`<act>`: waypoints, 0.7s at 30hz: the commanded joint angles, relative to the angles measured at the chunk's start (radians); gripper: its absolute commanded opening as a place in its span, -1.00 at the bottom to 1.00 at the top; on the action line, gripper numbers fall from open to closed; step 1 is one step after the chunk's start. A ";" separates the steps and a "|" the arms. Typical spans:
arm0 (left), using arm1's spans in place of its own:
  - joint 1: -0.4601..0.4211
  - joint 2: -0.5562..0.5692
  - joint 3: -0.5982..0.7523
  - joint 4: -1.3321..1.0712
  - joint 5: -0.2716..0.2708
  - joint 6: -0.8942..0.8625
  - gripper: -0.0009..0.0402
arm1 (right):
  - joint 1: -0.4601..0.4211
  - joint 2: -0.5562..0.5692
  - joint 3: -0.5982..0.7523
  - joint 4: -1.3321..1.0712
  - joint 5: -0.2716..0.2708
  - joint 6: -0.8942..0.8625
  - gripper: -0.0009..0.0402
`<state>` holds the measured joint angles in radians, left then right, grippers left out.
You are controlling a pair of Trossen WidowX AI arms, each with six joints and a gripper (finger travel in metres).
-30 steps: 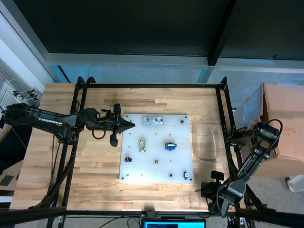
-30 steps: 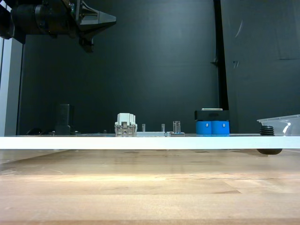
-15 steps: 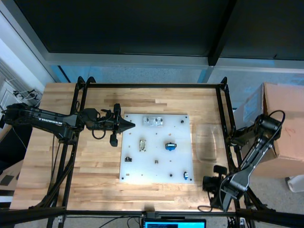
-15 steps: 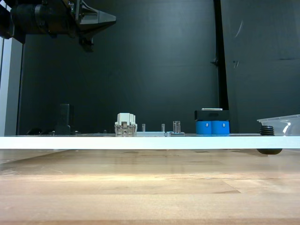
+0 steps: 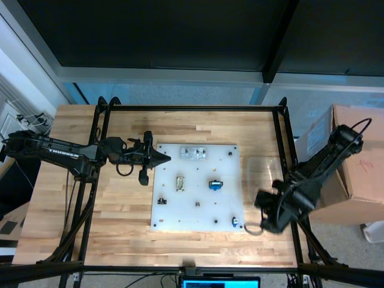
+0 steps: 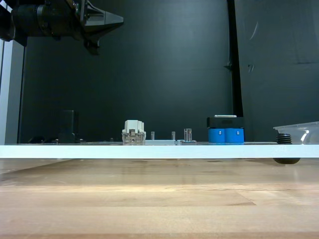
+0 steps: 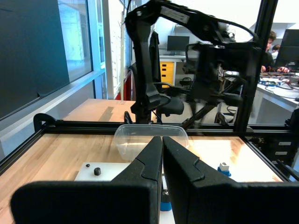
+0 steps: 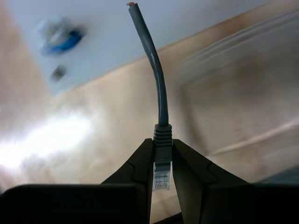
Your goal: Remove the RJ45 connector from the taskboard and place in the container
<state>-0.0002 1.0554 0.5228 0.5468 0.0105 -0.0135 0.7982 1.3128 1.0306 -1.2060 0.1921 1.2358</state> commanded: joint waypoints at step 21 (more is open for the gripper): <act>0.000 0.000 0.000 0.000 0.000 0.000 -0.96 | -0.336 -0.172 -0.206 -0.010 -0.080 -0.115 0.12</act>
<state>-0.0002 1.0554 0.5228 0.5468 0.0105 -0.0139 0.4656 1.1397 0.8246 -1.2179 0.1184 1.1175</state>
